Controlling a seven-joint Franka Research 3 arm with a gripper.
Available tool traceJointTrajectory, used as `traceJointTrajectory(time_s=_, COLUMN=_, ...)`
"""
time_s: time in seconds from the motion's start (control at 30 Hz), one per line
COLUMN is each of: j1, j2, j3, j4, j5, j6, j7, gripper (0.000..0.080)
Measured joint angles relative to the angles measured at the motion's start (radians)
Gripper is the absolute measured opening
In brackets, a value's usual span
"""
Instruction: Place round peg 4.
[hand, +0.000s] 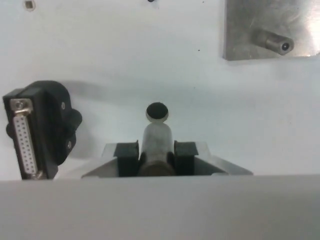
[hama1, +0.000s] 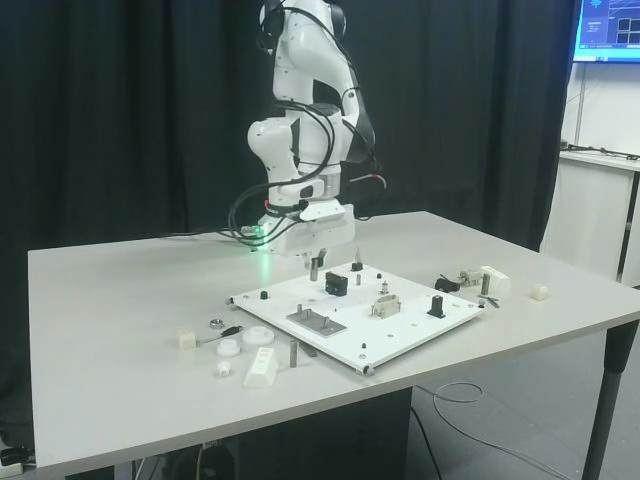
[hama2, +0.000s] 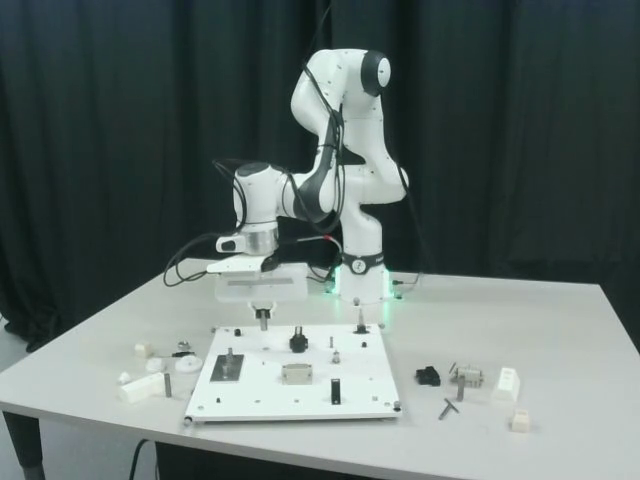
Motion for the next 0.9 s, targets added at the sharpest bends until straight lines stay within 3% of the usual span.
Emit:
traceJointTrajectory(time_s=0.4, j1=-0.004, j2=0.001, j3=-0.035, j4=0.008, j5=-0.059, j6=0.009, j7=-0.003, gripper=0.0145)
traceJointTrajectory(time_s=0.63, j1=-0.010, j2=0.009, j3=-0.094, j4=0.015, j5=-0.107, j6=0.032, j7=-0.048, gripper=0.0145)
traceJointTrajectory(time_s=0.9, j1=-0.031, j2=0.041, j3=-0.182, j4=0.031, j5=-0.113, j6=0.097, j7=-0.171, gripper=0.0145)
